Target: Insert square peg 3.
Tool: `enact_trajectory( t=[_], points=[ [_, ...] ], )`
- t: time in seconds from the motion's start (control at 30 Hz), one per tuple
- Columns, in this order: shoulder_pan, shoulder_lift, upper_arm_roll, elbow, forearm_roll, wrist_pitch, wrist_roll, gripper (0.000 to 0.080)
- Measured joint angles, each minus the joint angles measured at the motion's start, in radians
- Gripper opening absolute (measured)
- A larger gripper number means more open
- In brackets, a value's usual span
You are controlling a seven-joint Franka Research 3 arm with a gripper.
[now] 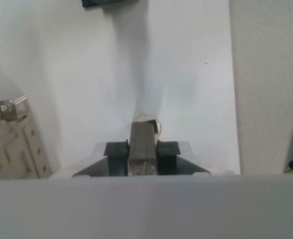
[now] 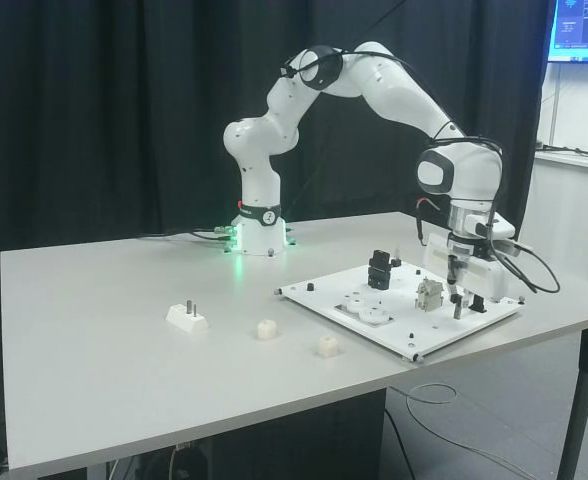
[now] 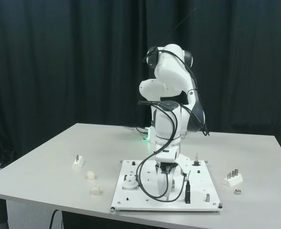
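My gripper [image 1: 143, 158] is shut on a grey square peg [image 1: 142, 141], which stands upright between the black fingers [image 1: 117, 155]. The peg's lower end is over a small pale ring [image 1: 156, 125] on the white board [image 1: 96, 74]; whether it touches I cannot tell. In the first room view the gripper [image 2: 458, 296] hangs low over the board's right part [image 2: 494, 312], with the peg [image 2: 458, 309] pointing down. The second room view shows the gripper [image 3: 166, 177] over the board's middle [image 3: 145, 199], the peg mostly hidden by cables.
On the board stand a black fixture [image 2: 379, 268], a white round part [image 2: 374, 313] and a small grey-white fixture [image 2: 431, 293]. A white holder with pegs [image 2: 187, 317] and two white cubes [image 2: 265, 329] [image 2: 328, 345] lie on the grey table. Another peg holder [image 3: 232, 177] sits beside the board.
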Motion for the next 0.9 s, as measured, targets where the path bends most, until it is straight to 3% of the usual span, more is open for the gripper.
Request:
enact_trajectory(
  t=[0.9],
  points=[
    [0.002,0.000,-0.001,-0.003,-0.004,0.014,-0.012,0.0114]
  ],
)
